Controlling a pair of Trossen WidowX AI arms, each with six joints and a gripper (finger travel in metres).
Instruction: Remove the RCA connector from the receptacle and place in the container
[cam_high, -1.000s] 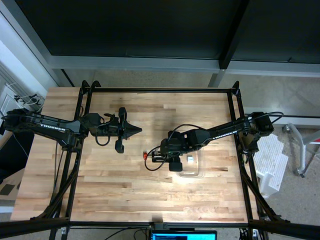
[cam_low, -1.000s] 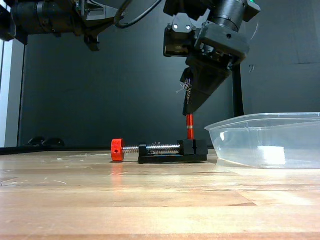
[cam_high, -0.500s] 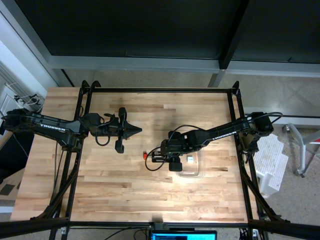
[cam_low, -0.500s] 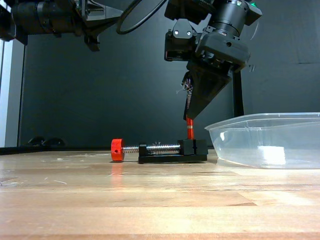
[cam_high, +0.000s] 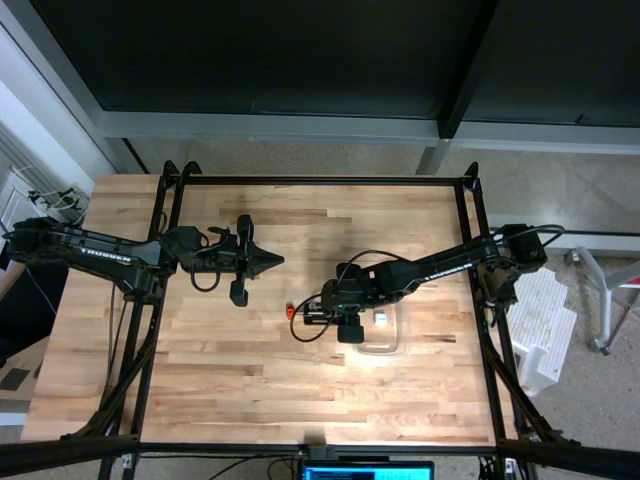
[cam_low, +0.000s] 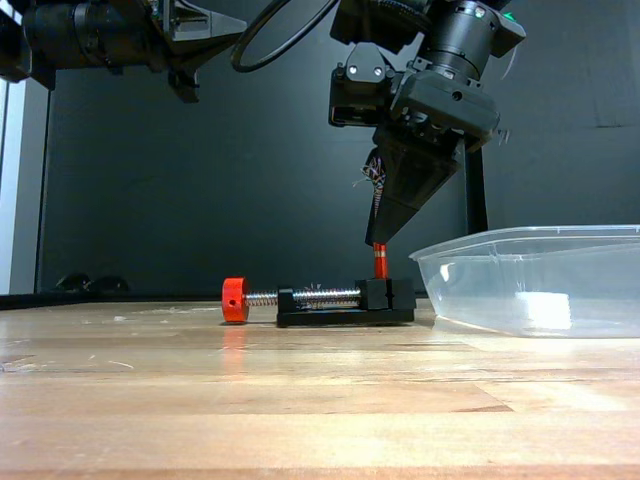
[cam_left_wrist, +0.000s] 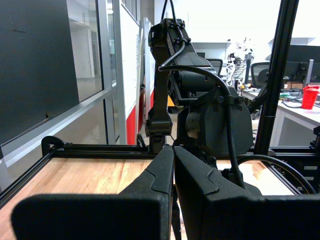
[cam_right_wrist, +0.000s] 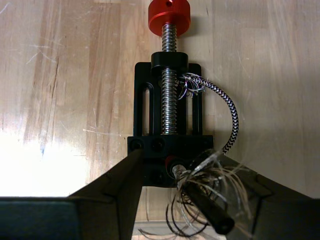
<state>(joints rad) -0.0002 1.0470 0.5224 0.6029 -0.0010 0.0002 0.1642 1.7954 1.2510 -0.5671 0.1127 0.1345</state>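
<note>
The RCA connector (cam_low: 379, 262) stands upright in the receptacle (cam_low: 345, 300), its reddish shaft showing just under my right gripper (cam_low: 379, 241). In the right wrist view the connector (cam_right_wrist: 202, 202) is a dark plug with frayed wire, rising from the black block of the receptacle (cam_right_wrist: 170, 115). My right gripper (cam_right_wrist: 181, 157) is open, one finger on each side of the plug, not touching it. The container (cam_low: 530, 280), a clear tub, sits just right of the receptacle. My left gripper (cam_high: 276, 261) hangs shut over the table's left part, far from all this.
A red knob (cam_low: 234, 299) on a silvery screw sticks out of the receptacle's left end. A braided wire (cam_right_wrist: 231, 120) loops beside the block. A small white square piece (cam_high: 380, 319) lies inside the container (cam_high: 400, 350). A black frame borders the table.
My right gripper has come down a little over the connector, covering more of its reddish shaft. The left arm has not moved.
</note>
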